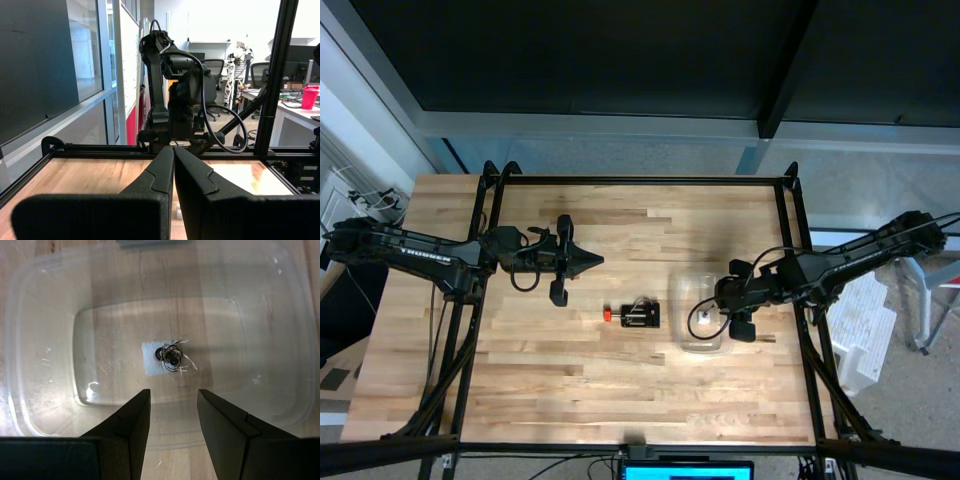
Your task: Pick the RCA connector and install on taskboard
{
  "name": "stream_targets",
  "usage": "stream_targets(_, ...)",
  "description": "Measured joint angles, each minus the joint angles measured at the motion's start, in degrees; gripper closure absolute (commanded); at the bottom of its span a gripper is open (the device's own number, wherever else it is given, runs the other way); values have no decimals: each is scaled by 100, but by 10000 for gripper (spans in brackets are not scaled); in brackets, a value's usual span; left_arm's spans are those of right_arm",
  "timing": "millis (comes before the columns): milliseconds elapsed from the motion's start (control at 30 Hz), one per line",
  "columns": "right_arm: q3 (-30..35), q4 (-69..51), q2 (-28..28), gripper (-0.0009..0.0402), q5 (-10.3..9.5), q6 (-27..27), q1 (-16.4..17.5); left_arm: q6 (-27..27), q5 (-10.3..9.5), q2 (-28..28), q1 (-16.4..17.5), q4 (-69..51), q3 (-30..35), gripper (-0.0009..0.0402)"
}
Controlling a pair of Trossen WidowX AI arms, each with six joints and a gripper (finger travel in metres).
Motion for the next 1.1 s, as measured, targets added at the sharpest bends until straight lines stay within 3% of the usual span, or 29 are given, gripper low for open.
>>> stream_targets(1100,-155,1397,1388,265,92,-236,-2,0,-2,0,0,0,0,393)
